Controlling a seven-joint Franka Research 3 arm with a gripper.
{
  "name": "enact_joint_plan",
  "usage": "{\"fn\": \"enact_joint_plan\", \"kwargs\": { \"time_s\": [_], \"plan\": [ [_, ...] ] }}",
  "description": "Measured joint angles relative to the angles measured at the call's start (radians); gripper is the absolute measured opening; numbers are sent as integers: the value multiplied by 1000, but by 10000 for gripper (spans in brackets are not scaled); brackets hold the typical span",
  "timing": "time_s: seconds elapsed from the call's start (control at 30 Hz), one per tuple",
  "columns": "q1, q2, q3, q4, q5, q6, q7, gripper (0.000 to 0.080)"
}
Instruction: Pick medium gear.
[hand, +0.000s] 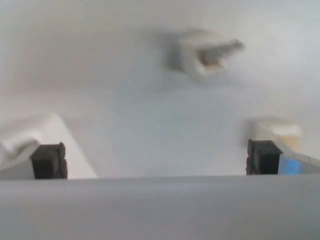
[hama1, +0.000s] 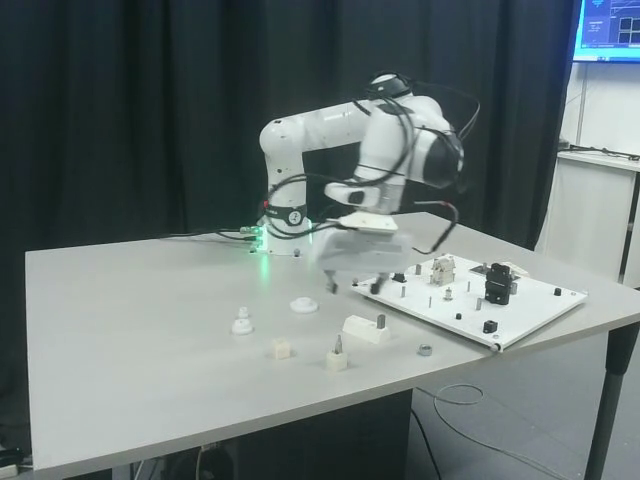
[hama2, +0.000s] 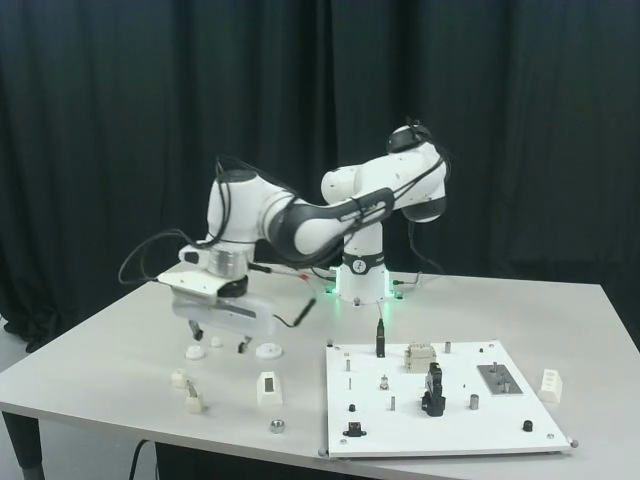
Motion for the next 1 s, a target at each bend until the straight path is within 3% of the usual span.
{"fn": "enact_joint_plan", "kwargs": {
  "time_s": [0.3,0.47,0.73,1.0],
  "plan": [
    [-17,0,-37,-122,4,-5,-132,800],
    [-39,0,-43,-173,26,-3,-196,800],
    [-97,10,-39,-219,93,-1,-290,800],
    [-166,11,-3,-231,146,11,-361,800]
  ]
}}
